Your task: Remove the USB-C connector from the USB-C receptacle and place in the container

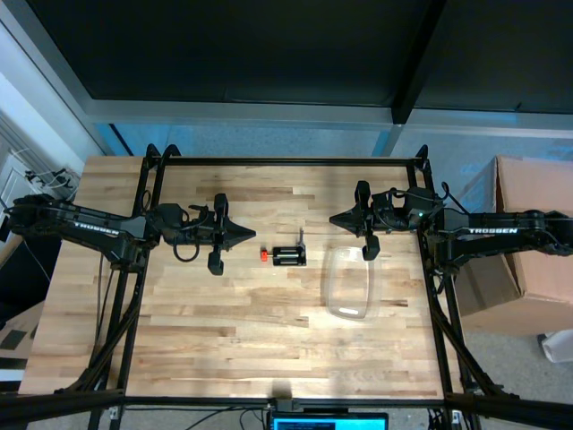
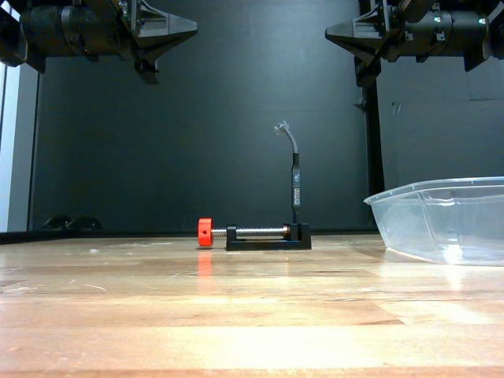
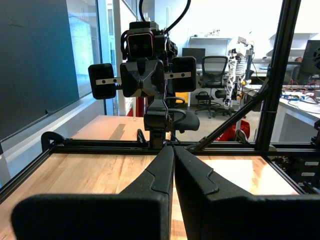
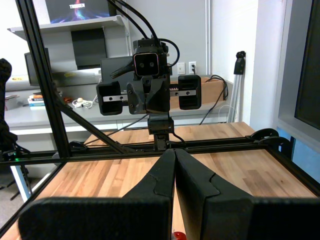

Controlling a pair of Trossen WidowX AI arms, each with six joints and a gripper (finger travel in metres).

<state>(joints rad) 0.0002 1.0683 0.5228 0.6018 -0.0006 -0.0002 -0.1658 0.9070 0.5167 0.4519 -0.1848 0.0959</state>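
The USB-C connector (image 2: 297,185) stands upright in its receptacle on a small black clamp fixture (image 2: 268,236) with a red knob (image 2: 205,232); a short frayed cable stub rises from its top. In the high view the connector (image 1: 302,238) sits mid-table between the arms. My left gripper (image 1: 251,235) hovers high to the fixture's left, shut and holding nothing. To the fixture's right, equally high, my right gripper (image 1: 333,219) is shut and holding nothing too. Their closed fingers (image 3: 165,165) (image 4: 167,170) point toward each other. The clear plastic container (image 1: 349,282) lies right of the fixture.
A black aluminium frame (image 1: 286,162) borders the wooden table's far edge and sides. A cardboard box (image 1: 528,233) stands off the table at the right. The red knob (image 4: 177,235) shows below the right gripper's fingers.
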